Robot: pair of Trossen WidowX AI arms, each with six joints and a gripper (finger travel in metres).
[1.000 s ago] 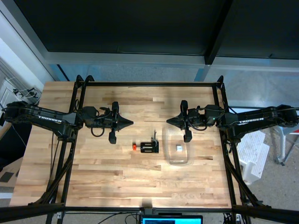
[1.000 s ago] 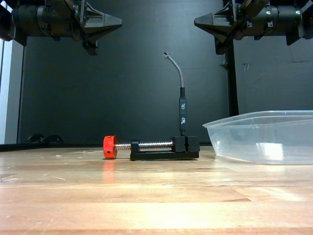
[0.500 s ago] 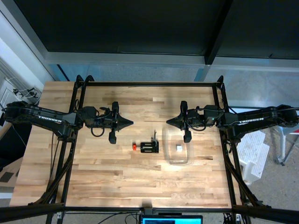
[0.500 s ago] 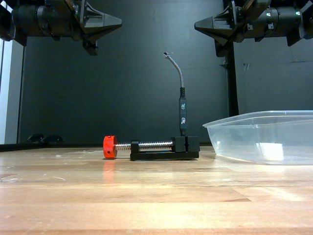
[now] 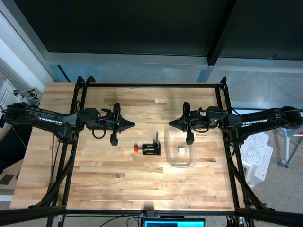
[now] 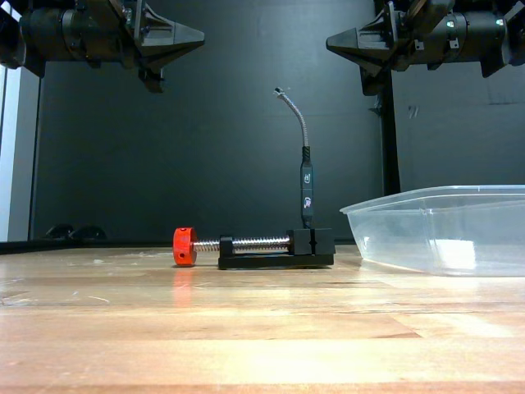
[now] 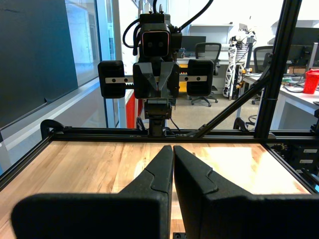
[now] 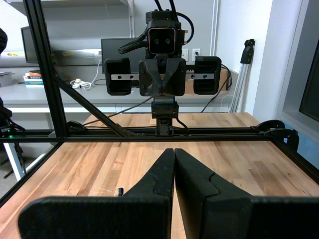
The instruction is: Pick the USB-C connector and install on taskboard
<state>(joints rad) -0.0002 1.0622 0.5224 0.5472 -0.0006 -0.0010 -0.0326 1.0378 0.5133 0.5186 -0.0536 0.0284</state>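
Nothing worth mentioning has moved since a second ago. The right arm maybe shifted by a hair, and everything on the bench [image 5: 118, 179] sits exactly where it was. So my read is the task hasn't really kicked off yet: no reach, no pick, nothing being carried.

Left gripper [image 5: 134, 125] hangs high in the upper left of the low view. Right gripper [image 5: 169, 124] mirrors it in the upper right, and the two point at each other across the middle. Both wrist cams show the fingers pressed together at the tips with nothing between them, so both are closed and empty.

The taskboard [image 5: 150, 149] is at the centre of the high view, flat on the bench, with its orange-red knob [image 6: 184, 246] on the left end. Its thin upright part [image 6: 306, 185] rises from the right end and bends over at the top. Just right of it is the clear tray [image 5: 182, 163], with a small white square piece [image 5: 181, 149] inside.

Honestly, I can't pick out the USB-C connector anywhere; it's too small to tell. That makes finding it the first job, and I'd guess it goes to the right arm, since that one is closer to the tray.

For writing, TROSSEN is printed in white along both arms in the high view. The upright part has a couple of tiny pale marks that are unreadable.
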